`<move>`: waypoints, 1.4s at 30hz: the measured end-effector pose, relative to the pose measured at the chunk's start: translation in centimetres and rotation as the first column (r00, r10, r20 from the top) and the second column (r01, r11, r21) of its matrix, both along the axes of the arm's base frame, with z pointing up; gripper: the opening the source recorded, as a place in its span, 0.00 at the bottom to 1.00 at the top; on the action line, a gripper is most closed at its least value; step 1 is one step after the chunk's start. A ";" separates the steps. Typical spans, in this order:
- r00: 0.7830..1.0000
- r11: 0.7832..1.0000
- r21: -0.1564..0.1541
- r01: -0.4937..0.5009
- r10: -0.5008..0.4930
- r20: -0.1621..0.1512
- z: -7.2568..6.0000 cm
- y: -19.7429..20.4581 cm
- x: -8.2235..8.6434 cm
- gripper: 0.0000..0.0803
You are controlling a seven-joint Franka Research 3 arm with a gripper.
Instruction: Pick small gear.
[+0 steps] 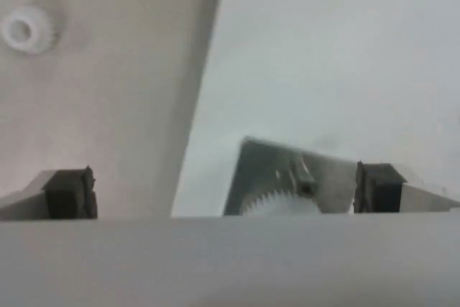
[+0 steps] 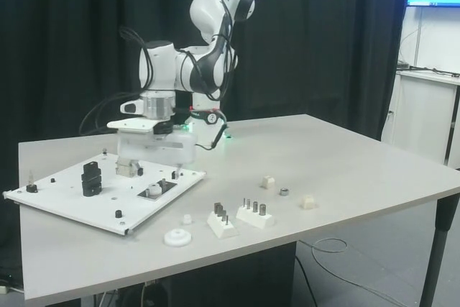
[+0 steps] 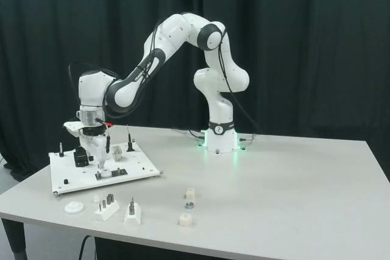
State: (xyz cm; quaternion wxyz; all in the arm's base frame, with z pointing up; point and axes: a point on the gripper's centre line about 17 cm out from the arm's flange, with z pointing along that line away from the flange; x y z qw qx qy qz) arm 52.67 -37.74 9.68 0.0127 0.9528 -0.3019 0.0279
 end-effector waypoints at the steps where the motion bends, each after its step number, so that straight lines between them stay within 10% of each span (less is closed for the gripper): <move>1: 1.000 1.000 -0.003 -0.014 0.014 0.002 0.1 0.0 0.3 1.00; 19: 0.989 0.988 -0.049 -0.148 0.149 0.016 -0.9 -0.5 6.0 1.00; 42: 0.973 0.973 -0.006 -0.229 0.229 0.042 -3.1 2.2 10.0 1.00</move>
